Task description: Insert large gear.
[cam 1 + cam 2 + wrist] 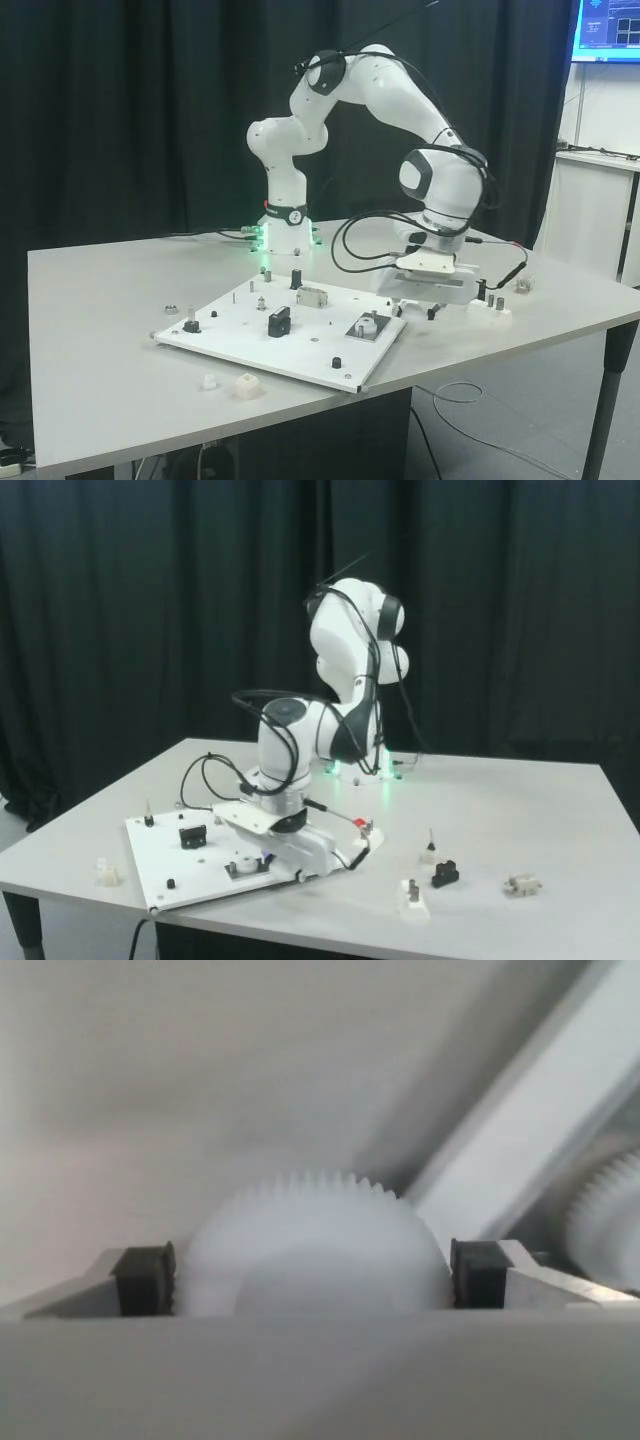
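Observation:
In the wrist view a large white toothed gear (pixel 315 1250) sits between my two black finger pads (pixel 145 1280), and my gripper (pixel 315 1278) is shut on it. Beside it, part of a second white gear (pixel 610 1220) shows past a straight white edge (pixel 540 1110). In the room views my gripper (pixel 415 306) (pixel 300 873) is low at the right edge of the white assembly board (pixel 300 345) (pixel 150 845), next to a grey gear plate (pixel 368 328). The held gear is hidden there by the hand.
The board carries black blocks (pixel 278 322), pegs and small fittings. Two small white parts (pixel 245 385) lie on the table in front of it. More loose parts (pixel 440 872) (pixel 520 885) lie to the right of the arm. Cables trail from the hand.

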Controlling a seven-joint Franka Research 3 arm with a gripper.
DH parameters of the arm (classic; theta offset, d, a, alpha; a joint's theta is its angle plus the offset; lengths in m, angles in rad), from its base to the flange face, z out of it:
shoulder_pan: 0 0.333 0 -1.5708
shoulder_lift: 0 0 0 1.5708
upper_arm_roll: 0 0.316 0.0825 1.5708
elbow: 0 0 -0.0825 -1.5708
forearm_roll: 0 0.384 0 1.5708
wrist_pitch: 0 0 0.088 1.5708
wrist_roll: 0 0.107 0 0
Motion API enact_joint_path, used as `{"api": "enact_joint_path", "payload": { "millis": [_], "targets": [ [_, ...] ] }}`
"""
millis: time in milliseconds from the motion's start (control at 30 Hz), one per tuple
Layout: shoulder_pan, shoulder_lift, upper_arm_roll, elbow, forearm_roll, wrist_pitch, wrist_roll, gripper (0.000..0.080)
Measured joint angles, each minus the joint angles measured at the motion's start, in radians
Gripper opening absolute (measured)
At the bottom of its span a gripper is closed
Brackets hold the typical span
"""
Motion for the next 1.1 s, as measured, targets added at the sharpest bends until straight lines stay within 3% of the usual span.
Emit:
{"api": "enact_joint_path", "payload": {
  "millis": [567, 1100],
  "targets": [
    [-0.046, -0.086, 0.012, -0.133, 0.0, 0.01, -0.061, 0.0597],
    [-0.053, -0.147, 0.012, -0.252, 0.002, 0.148, -0.068, 0.0597]
  ]
}}
